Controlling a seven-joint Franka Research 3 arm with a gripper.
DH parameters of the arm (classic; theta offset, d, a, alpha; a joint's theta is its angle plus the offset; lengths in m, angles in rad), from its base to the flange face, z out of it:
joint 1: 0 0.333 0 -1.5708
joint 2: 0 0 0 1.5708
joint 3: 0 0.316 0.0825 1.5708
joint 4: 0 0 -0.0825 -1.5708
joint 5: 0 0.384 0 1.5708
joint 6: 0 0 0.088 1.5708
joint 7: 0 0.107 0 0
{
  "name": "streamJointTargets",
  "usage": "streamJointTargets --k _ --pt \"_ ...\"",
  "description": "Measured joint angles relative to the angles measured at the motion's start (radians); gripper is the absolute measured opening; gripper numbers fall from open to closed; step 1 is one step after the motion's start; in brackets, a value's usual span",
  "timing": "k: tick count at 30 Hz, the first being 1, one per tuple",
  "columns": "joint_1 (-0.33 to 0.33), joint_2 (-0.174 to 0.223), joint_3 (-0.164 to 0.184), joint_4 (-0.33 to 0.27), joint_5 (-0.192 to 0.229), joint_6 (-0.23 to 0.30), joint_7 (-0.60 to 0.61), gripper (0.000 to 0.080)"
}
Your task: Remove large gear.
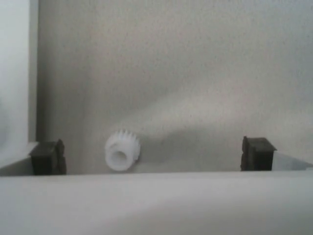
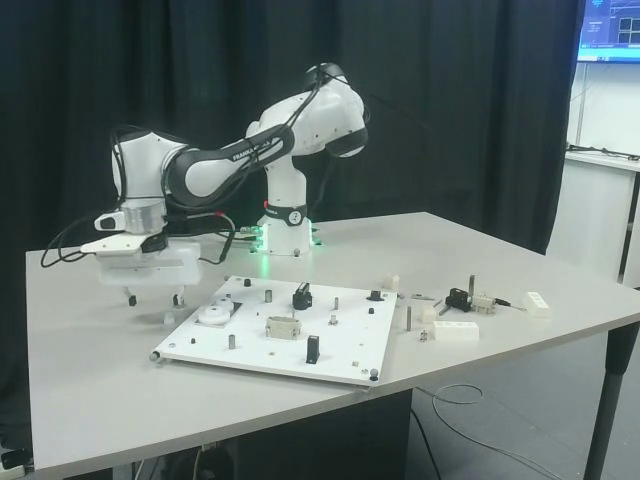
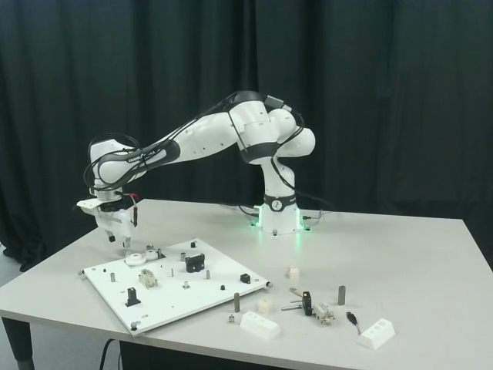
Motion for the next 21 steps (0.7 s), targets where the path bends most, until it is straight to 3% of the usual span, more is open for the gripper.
streamJointTargets --k 21 --pt "-0.001 -0.034 0.000 0.020 -0.024 -0.020 0.067 0.0800"
